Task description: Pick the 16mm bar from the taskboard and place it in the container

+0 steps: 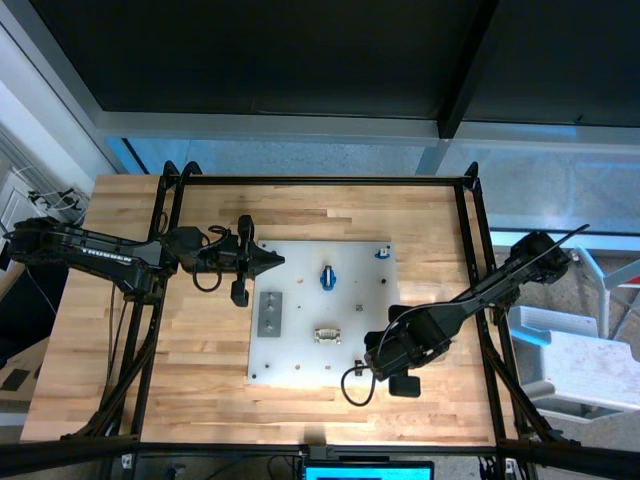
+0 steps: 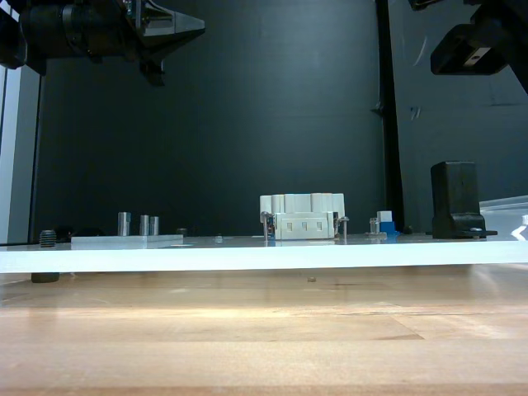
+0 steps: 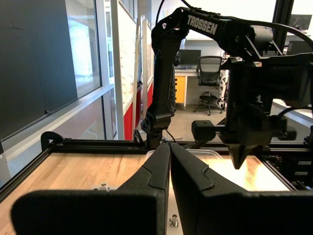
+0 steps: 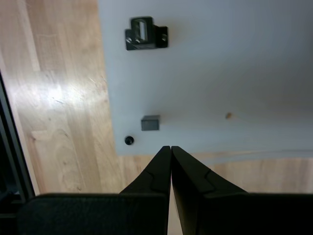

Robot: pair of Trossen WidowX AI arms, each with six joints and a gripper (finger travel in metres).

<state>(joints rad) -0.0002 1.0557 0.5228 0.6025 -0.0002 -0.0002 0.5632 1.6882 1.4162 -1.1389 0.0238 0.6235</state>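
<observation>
The taskboard (image 1: 300, 355) lies flat and white at the table's middle. On it are a grey metal block (image 1: 271, 312), a blue piece (image 1: 328, 277) and a silver connector (image 1: 327, 334). In the right wrist view the 16mm bar (image 4: 150, 122) is a tiny dark-grey peg near the board's corner. My right gripper (image 4: 170, 148) hovers shut just short of it, holding nothing. My left gripper (image 1: 276, 260) is shut and empty above the board's far left corner. The container (image 3: 210, 153) shows only as a clear rim past the left fingers.
A black blocky piece (image 4: 145, 33) stands on the board beyond the bar. A black corner screw (image 4: 129, 140) sits close to the bar. Short silver pegs (image 2: 144, 223) rise from the grey block. A black frame (image 1: 320, 181) runs round the table.
</observation>
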